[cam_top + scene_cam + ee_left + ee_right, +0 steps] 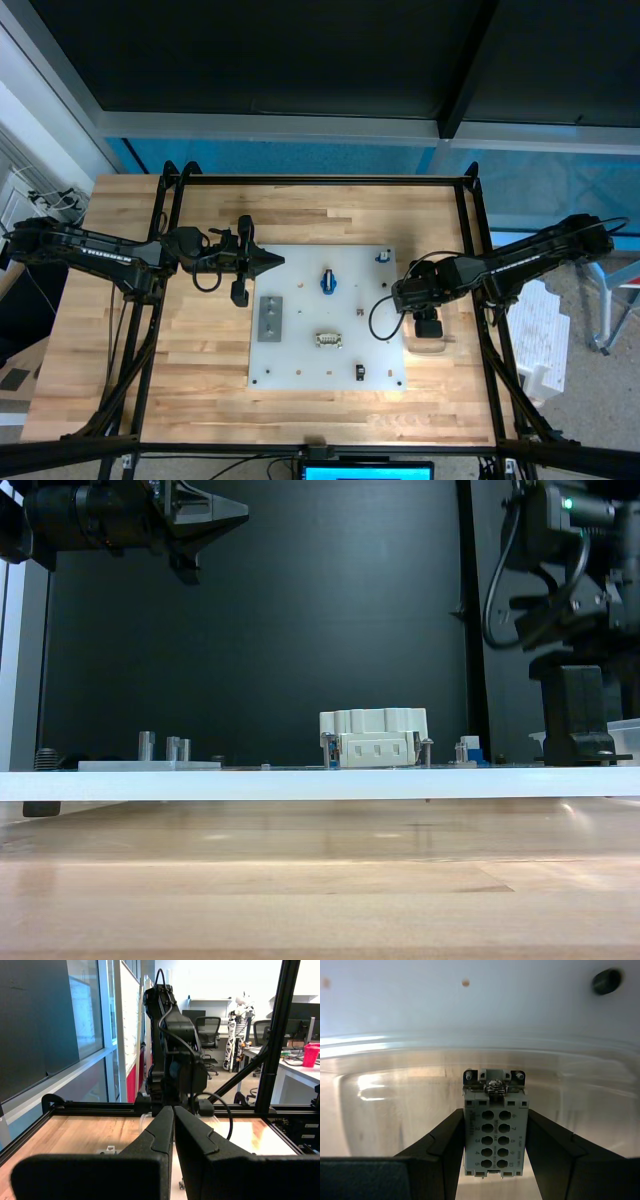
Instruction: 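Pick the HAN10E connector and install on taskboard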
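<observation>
The right hand (495,1112) was clamped on the HAN10E connector (495,1132), one black finger pressed flat against each long side. The connector's face of ten numbered holes was turned toward the wrist camera, and its silvery metal end with a screw pointed away from the hand. Hand and connector were down inside the clear tray (385,1085), whose curved wall rose around them; whether the connector touched the tray floor could not be told. The tray lay on the worktop (150,360) just off the right edge of the taskboard (300,290).

On the white board sat a second beige block (327,341) near its middle. A grey block (270,317) lay to its left, a blue part (328,282) stood farther back, and a small black piece (360,373) sat at the near edge.

The left hand (173,1110) had its fingers pressed together. It hung well above the board's far left corner, pointing right.
</observation>
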Motion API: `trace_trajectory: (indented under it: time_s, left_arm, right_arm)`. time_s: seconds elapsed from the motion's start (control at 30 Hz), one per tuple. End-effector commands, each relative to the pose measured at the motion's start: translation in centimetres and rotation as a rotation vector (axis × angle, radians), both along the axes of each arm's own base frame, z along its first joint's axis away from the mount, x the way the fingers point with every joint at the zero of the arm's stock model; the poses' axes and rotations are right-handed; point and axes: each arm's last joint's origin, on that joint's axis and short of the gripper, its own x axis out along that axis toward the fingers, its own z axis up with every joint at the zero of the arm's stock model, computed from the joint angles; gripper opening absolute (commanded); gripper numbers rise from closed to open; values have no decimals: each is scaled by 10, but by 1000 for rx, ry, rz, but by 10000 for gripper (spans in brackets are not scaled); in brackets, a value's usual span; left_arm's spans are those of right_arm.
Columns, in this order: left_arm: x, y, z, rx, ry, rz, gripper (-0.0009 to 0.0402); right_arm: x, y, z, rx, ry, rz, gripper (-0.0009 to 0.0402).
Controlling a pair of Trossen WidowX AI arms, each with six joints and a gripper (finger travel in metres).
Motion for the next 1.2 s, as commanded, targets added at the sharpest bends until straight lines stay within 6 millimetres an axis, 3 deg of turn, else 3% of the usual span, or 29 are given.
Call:
trace_trajectory:
  time_s: [0.03, 0.3, 0.7, 0.83, 1.2]
  left_arm:
    - [0, 0, 0, 0, -1, 0, 1]
    - [0, 0, 0, 0, 0, 0, 1]
    - [0, 0, 0, 0, 0, 0, 1]
    - [0, 0, 0, 0, -1, 0, 1]
    - [0, 0, 0, 0, -1, 0, 1]
  right_arm:
    - [0, 0, 16, -3, 3, 2, 34]
    - [1, 0, 52, -5, 14, 1, 36]
    - [4, 1, 58, 1, 3, -17, 36]
    - [19, 4, 67, 2, 2, -24, 36]
    - [84, 21, 76, 3, 9, -48, 37]
